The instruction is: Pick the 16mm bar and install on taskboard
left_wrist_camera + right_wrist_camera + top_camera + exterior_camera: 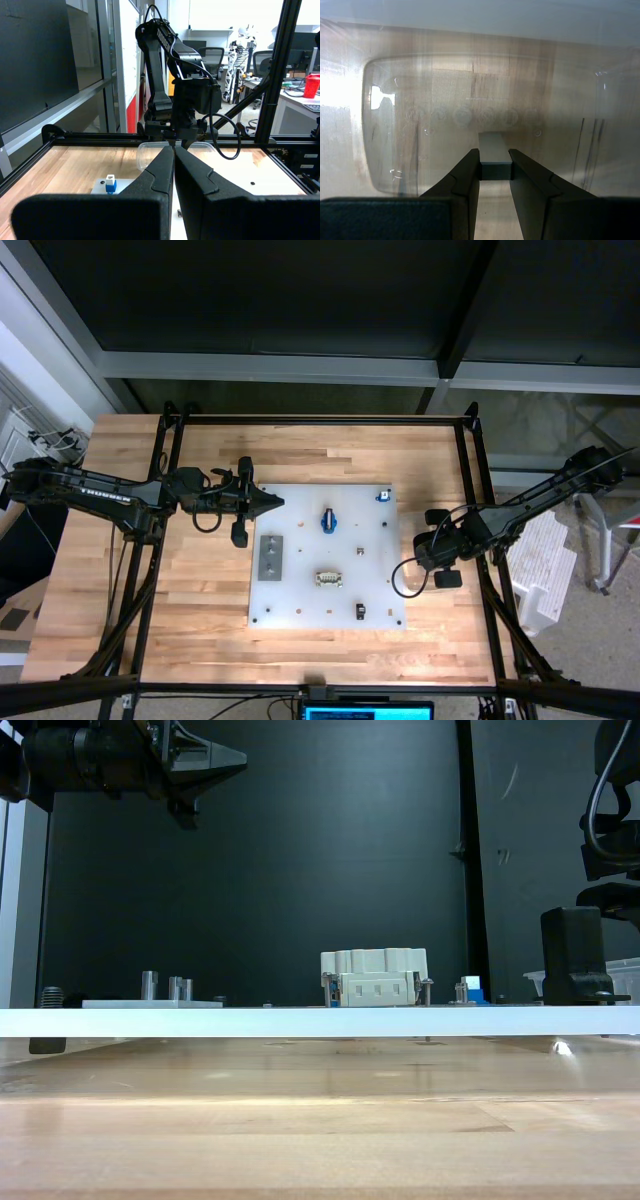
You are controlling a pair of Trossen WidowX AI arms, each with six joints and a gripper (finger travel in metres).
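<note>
**Right gripper [495, 162] grips 16mm bar [494, 147] over clear tray [410, 90]**

The right gripper sits just right of the taskboard [300, 612], its fingers pinching the bar's end. The left gripper [275, 502] hovers high over the board's far-left corner, fingers pressed together, holding nothing.

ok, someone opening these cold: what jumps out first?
First, the right gripper over the clear plastic tray, just right of the taskboard, clamping a small grey piece that looks like the 16mm bar. Then the left gripper, shut and empty, raised over the board's far left corner. On the board itself, the grey metal block and the blue connector stand out.
</note>
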